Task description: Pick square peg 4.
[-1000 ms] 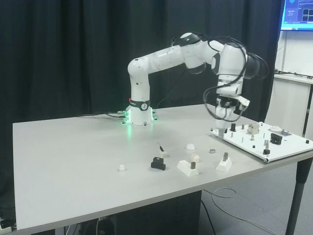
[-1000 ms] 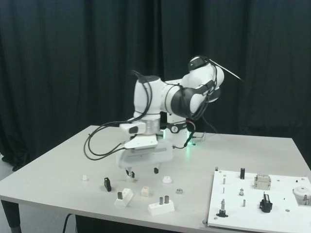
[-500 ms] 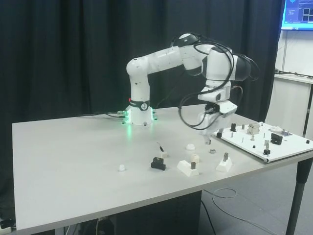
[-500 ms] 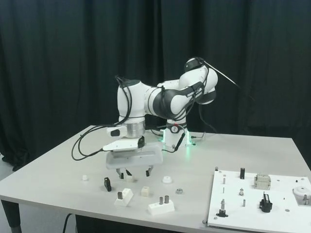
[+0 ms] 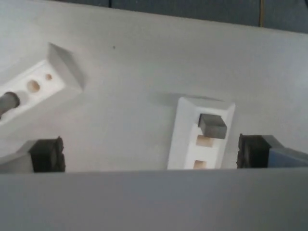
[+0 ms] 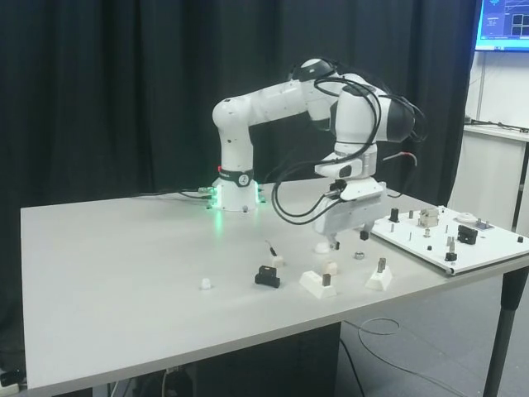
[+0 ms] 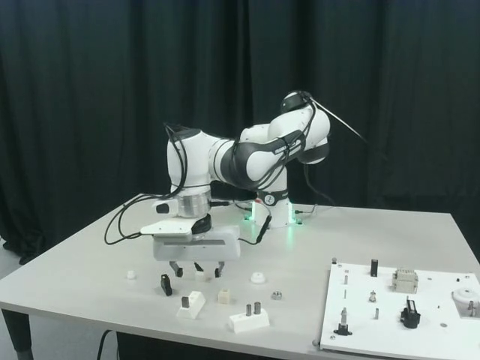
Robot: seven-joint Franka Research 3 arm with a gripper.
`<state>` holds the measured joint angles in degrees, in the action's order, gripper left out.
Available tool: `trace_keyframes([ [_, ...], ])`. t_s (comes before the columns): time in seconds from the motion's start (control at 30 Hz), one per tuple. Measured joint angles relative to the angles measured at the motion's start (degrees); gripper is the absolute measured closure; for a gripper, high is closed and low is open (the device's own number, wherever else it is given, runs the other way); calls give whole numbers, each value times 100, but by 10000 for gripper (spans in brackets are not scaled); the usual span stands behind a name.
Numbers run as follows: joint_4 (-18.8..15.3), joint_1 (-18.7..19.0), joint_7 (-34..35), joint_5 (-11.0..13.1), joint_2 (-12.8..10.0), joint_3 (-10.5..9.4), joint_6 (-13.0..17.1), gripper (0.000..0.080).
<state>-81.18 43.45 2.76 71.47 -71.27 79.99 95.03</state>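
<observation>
Gripper [image 5: 150, 155] spread wide, nothing between its black ribbed pads [image 5: 46, 155]. Square peg 4 [image 5: 212, 125], a dark blocky stub, stands in the end socket of a white wedge-sided holder [image 5: 201, 134]; two further square sockets are empty. Peg sits between the jaws, nearer one pad. Second white holder [image 5: 37, 87] with round holes lies outside the jaws; its grey pin [image 5: 8, 102] is cut off at the edge. Matte grey table [image 5: 130, 53].
</observation>
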Motion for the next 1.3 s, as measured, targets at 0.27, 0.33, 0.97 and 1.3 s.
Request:
trace_keyframes([
  [0.27,-65,-67,0,55,-72,-2,-19,3],
  [0.33,-107,-71,39,110,-89,-2,-23,3],
  [0.97,-368,-52,3114,536,-188,-10,60,3],
  [1.3,-464,93,5784,533,-243,-27,617,3],
])
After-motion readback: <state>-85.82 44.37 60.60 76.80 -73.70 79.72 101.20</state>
